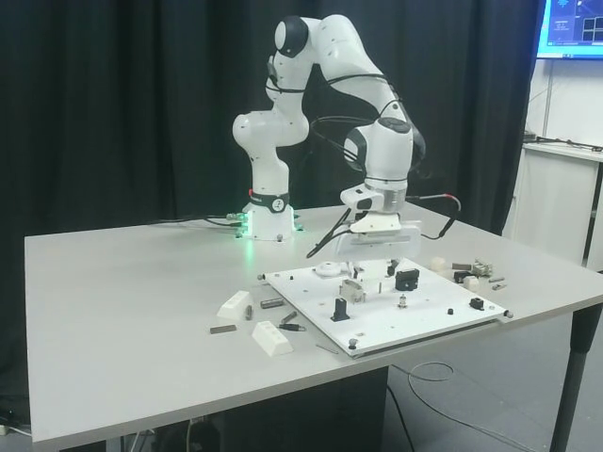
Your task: Remove square peg 1.
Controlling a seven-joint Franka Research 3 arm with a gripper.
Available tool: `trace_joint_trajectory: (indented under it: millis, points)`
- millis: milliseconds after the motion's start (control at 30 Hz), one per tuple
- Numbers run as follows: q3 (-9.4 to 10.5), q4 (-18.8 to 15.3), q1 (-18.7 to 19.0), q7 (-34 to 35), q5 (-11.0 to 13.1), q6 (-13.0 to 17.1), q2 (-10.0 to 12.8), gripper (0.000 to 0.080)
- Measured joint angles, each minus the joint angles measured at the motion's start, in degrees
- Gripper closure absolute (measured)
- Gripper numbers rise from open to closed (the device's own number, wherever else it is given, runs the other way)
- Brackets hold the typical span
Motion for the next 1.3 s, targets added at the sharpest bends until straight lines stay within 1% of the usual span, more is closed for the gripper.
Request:
trace_joint_trajectory:
  millis: [233, 600, 833, 1300]
  points:
    - [0.76, -2.05, 0.0, -0.09, 0.04, 2.91, -0.61, 0.0003]
    - [2.02, -4.43, 0.03, -0.09, 0.04, 5.01, -1.93, 0.0003]
    - [2.16, -5.58, 0.27, -0.08, 0.12, 6.27, -2.41, 0.0003]
    - [2.04, -6.04, 0.28, 0.0, 0.13, 6.74, -2.61, 0.0003]
